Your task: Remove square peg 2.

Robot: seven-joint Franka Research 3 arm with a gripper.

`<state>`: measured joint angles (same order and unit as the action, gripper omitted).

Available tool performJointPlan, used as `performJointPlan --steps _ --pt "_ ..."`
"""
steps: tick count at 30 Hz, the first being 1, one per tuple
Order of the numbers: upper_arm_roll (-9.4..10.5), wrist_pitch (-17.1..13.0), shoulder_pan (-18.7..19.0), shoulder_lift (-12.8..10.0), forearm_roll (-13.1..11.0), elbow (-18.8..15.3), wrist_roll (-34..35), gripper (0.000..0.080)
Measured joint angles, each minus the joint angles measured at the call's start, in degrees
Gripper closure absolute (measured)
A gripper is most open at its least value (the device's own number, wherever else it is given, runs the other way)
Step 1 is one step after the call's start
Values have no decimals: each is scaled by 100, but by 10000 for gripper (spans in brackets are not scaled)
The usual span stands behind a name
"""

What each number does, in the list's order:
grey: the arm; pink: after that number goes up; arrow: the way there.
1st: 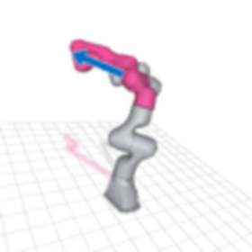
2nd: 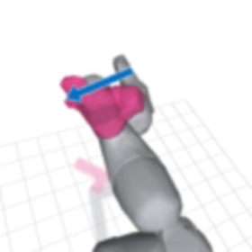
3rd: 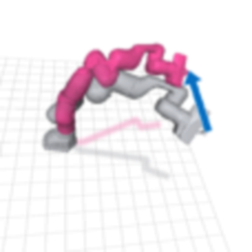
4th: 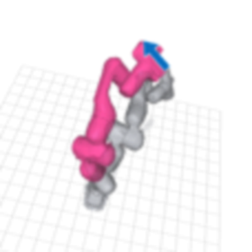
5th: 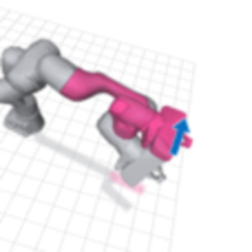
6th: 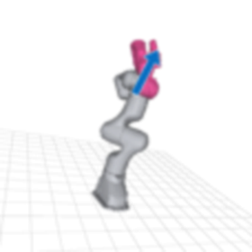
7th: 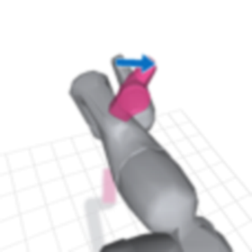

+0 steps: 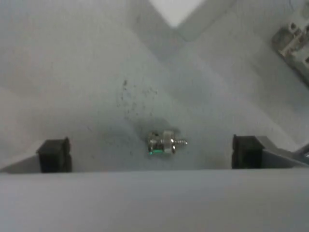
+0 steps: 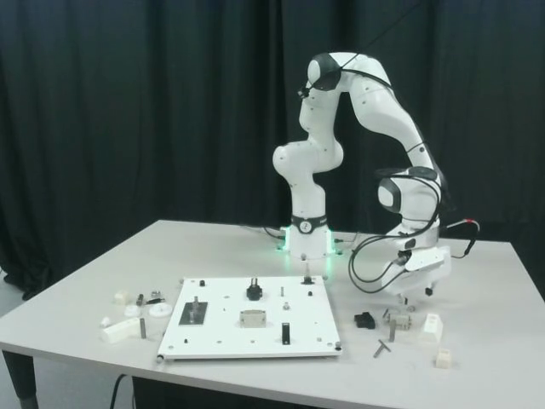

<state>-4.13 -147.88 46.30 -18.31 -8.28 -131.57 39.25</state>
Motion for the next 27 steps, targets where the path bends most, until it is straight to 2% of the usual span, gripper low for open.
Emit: performJointPlan --steps 1,2,3,9,10,27 --pt "2 5 0 -1 0 17 0 431" --pt "3 10 0 -1 0 32 0 145" --pt "4 14 0 -1 0 46 0 33" --pt "4 96 0 -1 0 136 1 33" --pt "4 115 0 -1 0 154 3 7" --pt "-33 276 -7 -1 0 308 45 3"
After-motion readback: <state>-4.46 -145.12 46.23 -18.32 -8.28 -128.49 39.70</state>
